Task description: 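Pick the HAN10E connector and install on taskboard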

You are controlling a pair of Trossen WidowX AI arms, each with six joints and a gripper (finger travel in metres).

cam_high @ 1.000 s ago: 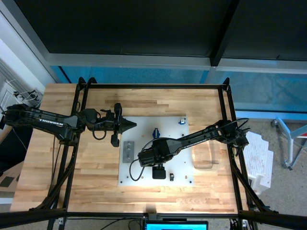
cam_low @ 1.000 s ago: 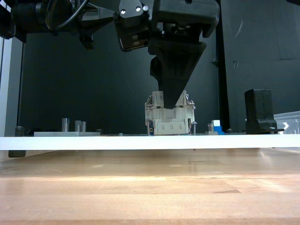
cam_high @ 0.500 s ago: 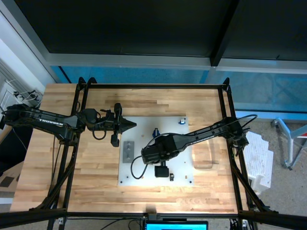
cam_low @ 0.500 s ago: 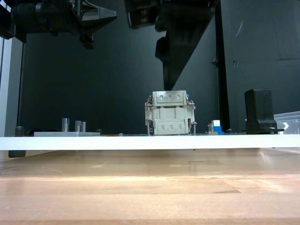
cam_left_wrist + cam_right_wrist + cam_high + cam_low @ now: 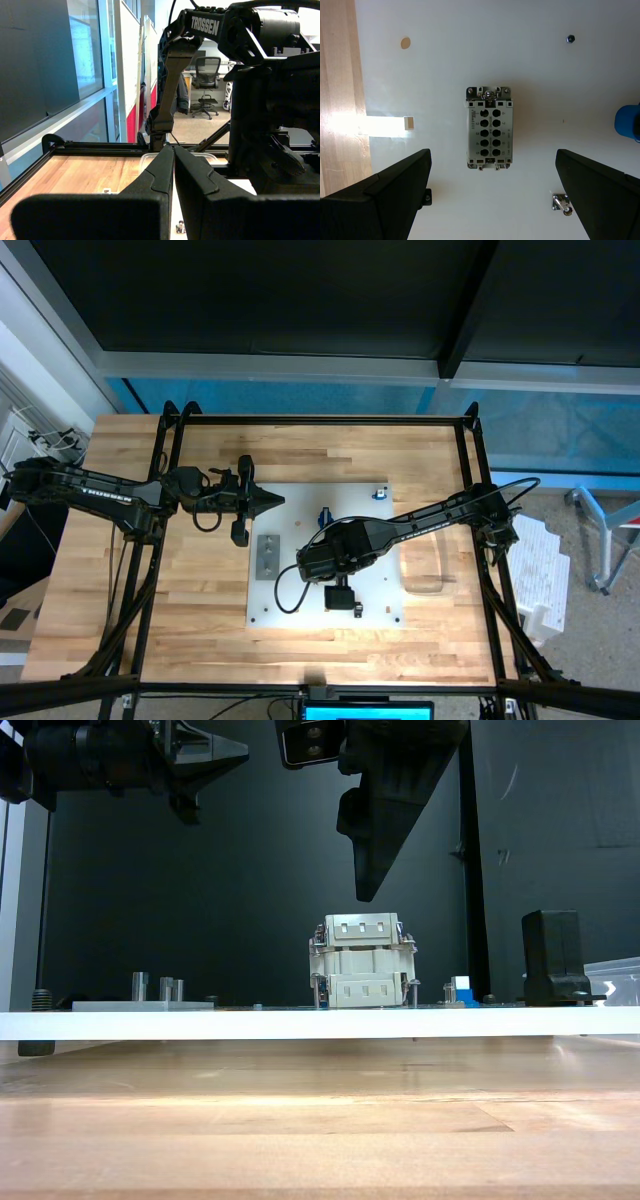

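As the taskboard (image 5: 275, 605) carries the HAN10E connector (image 5: 489, 127) free of both tools, the install reads as essentially done.

Right gripper (image 5: 340, 592): hangs directly above the connector, well apart from it, fingers (image 5: 395, 195) spread wide, holding nothing.

Left gripper (image 5: 268, 500): aloft over the taskboard's far-left corner, fingers (image 5: 160, 175) pressed together, empty.

Connector: upright, stacked on the tan socket (image 5: 362, 982), nearer the board's near edge than its far one, roughly midway between left and right edges. Its top is level in the low view, contact holes up.

Judgement: pick and placement complete. Left to do: confirm full seating (latching cannot be told) and withdraw the right arm.
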